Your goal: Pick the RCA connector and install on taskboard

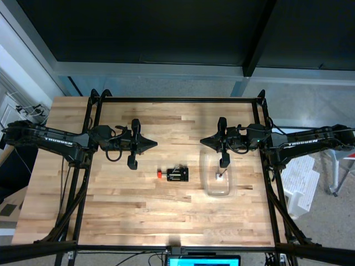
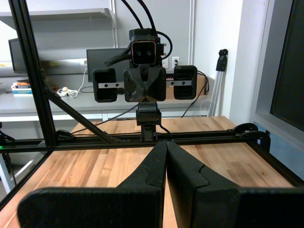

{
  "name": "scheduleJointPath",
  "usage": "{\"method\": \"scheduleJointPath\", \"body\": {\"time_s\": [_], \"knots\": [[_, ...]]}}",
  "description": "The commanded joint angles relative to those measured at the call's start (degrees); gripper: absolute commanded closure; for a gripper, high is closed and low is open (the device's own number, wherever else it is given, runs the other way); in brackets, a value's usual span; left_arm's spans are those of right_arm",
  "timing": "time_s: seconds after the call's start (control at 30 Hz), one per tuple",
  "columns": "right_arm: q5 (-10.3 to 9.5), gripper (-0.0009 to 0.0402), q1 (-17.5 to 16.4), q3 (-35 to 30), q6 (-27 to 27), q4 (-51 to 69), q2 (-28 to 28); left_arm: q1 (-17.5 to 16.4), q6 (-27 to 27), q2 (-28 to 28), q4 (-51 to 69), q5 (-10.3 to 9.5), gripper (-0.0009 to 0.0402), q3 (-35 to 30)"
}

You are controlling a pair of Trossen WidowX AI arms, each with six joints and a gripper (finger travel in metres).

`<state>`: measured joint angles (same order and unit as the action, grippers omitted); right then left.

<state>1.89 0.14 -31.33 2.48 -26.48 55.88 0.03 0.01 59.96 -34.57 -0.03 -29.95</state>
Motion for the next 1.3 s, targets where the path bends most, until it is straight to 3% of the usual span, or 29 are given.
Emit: {"method": "scheduleJointPath", "body": {"time_s": [0.03, 0.43, 0.6, 0.77, 1.17, 1.3], "knots": [[0.02, 0.0393, 0.0, 0.0, 0.0, 0.0, 0.0, 0.0, 0.0, 0.0, 0.0, 0.0, 0.0393, 0.0], [-0.07, 0.0393, 0.0, 0.0, 0.1, -0.3, 0.0, 0.0, 0.0, 0.0, 0.0, 0.0, 0.0393, 0.0], [-4.07, 0.0393, -0.2, 0.0, 0.5, 0.8, -0.7, 0.0, 0.0, 0.0, 0.0, 0.0, 0.0393, 0.0], [-1.25, 0.0393, -0.5, -1.2, 2.1, 12.4, -3.3, 0.0, 0.0, 0.0, 0.0, 0.0, 0.0393, 0.0], [-1.2, 0.0393, -6.0, -9.8, 1.9, 45.0, -6.3, 0.0, 0.0, 0.0, 0.0, 0.0, 0.0393, 0.0], [2.12, 0.0393, -8.2, -12.8, 3.1, 53.5, -6.3, 0.0, 0.0, 0.0, 0.0, 0.0, 0.0393, 0.0]]}}
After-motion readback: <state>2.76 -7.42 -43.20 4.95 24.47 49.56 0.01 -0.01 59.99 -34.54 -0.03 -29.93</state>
